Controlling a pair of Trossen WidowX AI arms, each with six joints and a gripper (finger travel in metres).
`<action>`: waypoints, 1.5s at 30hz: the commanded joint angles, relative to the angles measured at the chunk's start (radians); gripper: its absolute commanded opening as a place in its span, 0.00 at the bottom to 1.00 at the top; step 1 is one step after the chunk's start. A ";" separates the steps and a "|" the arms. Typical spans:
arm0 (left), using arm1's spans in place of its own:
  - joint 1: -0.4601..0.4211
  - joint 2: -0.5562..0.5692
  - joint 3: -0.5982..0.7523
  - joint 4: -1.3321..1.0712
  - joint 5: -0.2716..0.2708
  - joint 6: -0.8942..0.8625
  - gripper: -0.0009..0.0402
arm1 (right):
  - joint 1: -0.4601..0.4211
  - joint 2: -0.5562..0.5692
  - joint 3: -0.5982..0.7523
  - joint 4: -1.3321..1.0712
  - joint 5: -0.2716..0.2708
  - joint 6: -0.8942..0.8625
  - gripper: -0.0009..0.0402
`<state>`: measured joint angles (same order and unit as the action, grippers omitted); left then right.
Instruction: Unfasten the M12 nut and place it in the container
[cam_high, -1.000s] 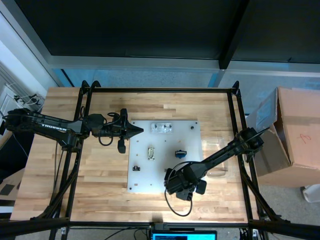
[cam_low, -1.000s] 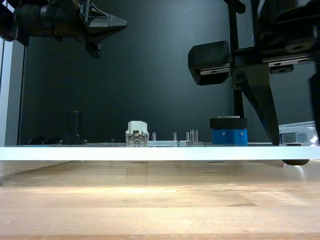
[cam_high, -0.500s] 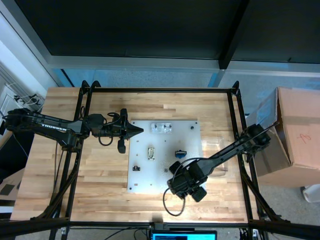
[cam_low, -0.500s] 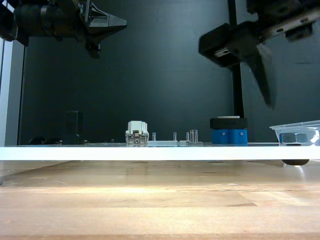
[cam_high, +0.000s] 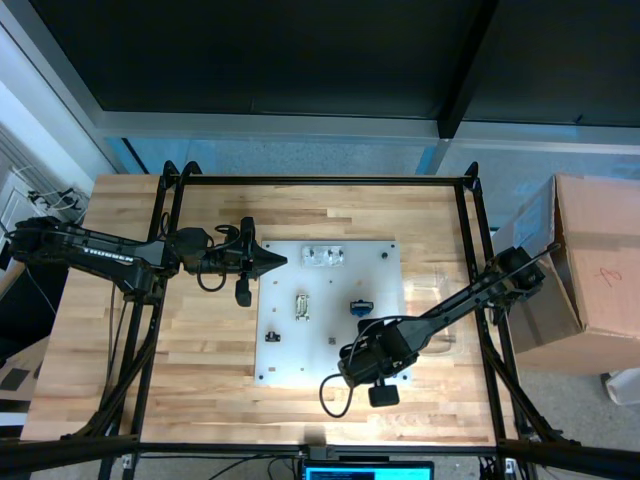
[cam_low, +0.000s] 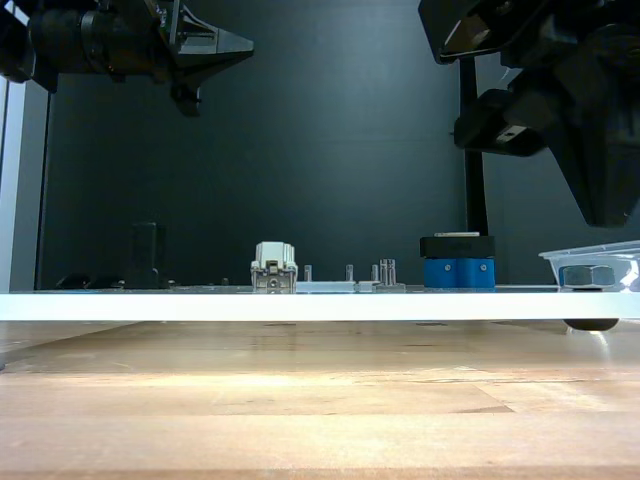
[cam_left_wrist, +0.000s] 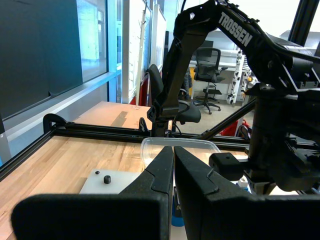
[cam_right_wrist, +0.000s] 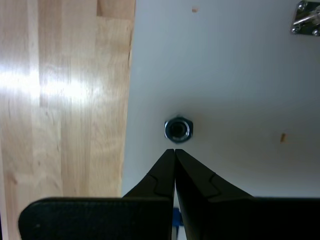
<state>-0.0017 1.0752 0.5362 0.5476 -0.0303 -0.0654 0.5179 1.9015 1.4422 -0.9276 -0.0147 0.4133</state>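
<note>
The silver M12 nut (cam_right_wrist: 178, 129) sits on its stud on the white board (cam_right_wrist: 235, 75), its dark centre showing from above. My right gripper (cam_right_wrist: 174, 150) hangs above and just beside it, shut with nothing between its fingers. In the low view the nut (cam_low: 587, 276) stands at board level in front of the clear container (cam_low: 600, 254), and the right gripper (cam_low: 604, 212) is well above it. From above, the right gripper (cam_high: 372, 354) covers the nut. My left gripper (cam_high: 280, 262) is shut, hovering at the board's far left edge, high in the low view (cam_low: 245, 45).
A blue block (cam_high: 361, 307) and a white connector (cam_high: 301, 306) stand mid-board. The clear container (cam_high: 437, 343) lies just right of the board. A cardboard box (cam_high: 590, 270) sits beyond the table's right edge. A black frame surrounds the table.
My right gripper rose from board level beside the nut, turned, and its fingers closed empty. The nut stayed on its stud. The left arm has not moved.
</note>
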 joint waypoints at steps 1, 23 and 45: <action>0.000 0.000 0.000 0.000 0.000 0.000 0.02 | 0.011 0.015 -0.008 0.018 -0.005 0.039 0.02; 0.000 0.000 0.000 0.000 0.000 0.000 0.02 | 0.012 0.017 -0.064 0.039 0.140 0.054 0.02; 0.000 0.000 0.000 0.000 0.000 0.000 0.02 | 0.016 -0.009 -0.045 0.044 -0.075 0.112 0.02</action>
<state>-0.0017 1.0748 0.5362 0.5476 -0.0303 -0.0658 0.5323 1.8824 1.3975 -0.8917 -0.0914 0.5224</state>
